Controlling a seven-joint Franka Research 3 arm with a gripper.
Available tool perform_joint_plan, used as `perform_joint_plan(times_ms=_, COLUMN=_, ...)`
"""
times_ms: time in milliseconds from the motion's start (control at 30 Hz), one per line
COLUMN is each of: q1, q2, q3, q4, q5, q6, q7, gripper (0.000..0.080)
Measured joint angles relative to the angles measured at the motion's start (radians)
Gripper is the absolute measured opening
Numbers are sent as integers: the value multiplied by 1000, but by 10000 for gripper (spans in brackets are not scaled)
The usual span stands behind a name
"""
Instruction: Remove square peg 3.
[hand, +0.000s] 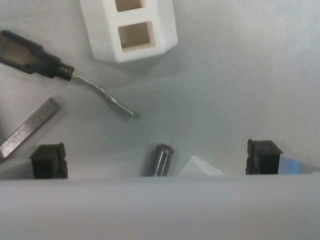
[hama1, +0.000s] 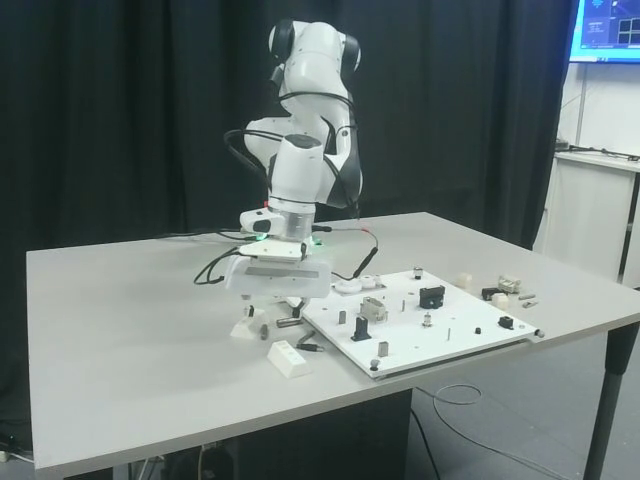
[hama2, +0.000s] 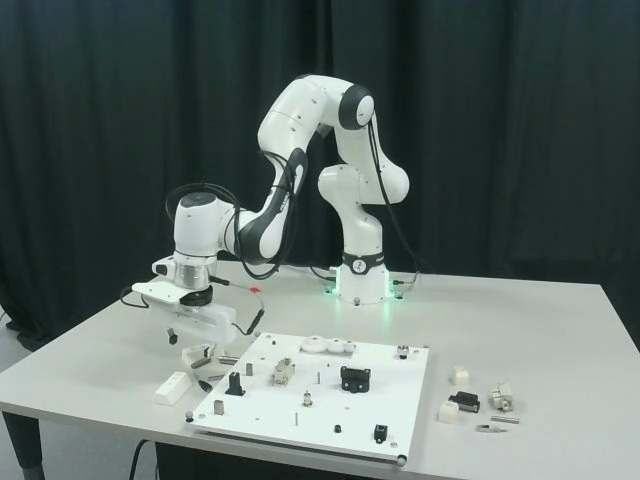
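Down on the counter (hama1: 120, 300), beside the white board (hama2: 330, 400), a short metal peg (hand: 161, 160) stands between the two black fingertips (hand: 49, 161), which are spread wide and touch nothing. Near it lie a white block (hand: 131, 27) with two square holes, a flat metal bar (hand: 27, 129) and a black-handled tool (hand: 55, 67). Above, the white arm (hama2: 300, 130) bends low over them.

Two distant room views share table (hama1: 130, 300); wrist looks down.
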Motion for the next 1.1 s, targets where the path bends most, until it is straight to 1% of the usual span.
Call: perform_joint_plan(times_ms=1100, q1=-8, q2=3, q3=4, q4=22, q5=3, q6=-13, q7=-7, gripper=800)
